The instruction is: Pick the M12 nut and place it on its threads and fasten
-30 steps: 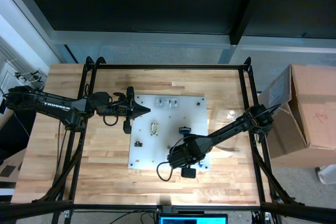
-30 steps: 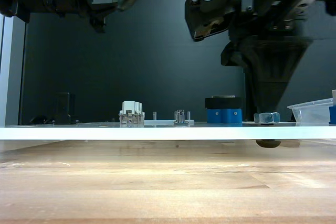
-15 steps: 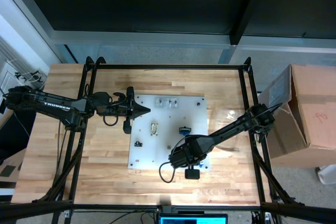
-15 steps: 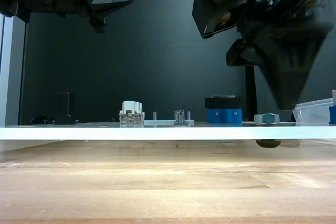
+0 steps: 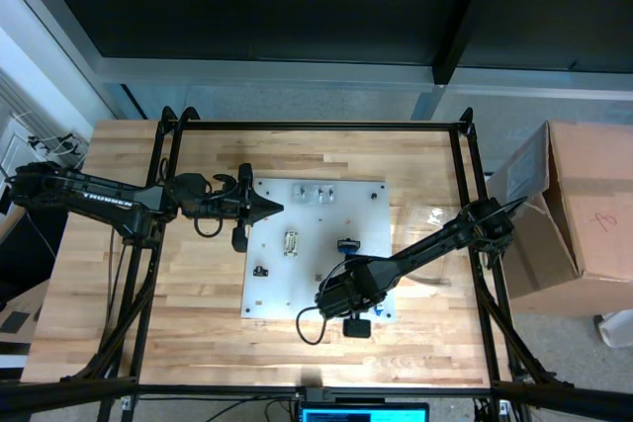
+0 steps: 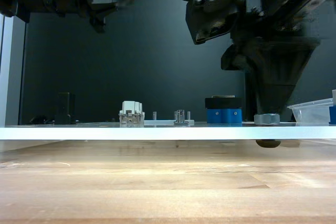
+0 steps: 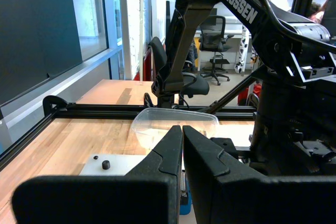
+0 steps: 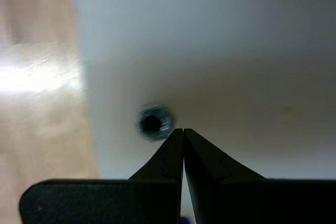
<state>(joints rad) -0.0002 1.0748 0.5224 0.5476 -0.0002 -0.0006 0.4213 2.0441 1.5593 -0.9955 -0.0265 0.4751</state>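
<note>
The small silver nut (image 8: 154, 123) sits flat and low on the white board (image 8: 236, 51), dark in its centre; the low view shows the nut (image 6: 266, 119) down at board level on its stud, with no ribs showing. My right gripper (image 8: 183, 130) is shut with nothing between its fingers, its tips just beside and above the nut. In the low view the right gripper (image 6: 269, 109) stands upright right over it. From above, the right gripper (image 5: 343, 297) hides the nut. My left gripper (image 5: 274, 208) hangs shut over the board's far left edge, well away.
A clear tray (image 6: 311, 109) stands right of the board; the left wrist view shows the tray (image 7: 176, 121) too. A blue-and-black block (image 6: 223, 110) and small connectors (image 6: 132, 114) stand on the board. A cardboard box (image 5: 584, 214) sits off the table's right side.
Half a second ago the right gripper leaned off to the right of the nut; now it stands upright over it again. The nut stays in place. The left arm has not moved.
</note>
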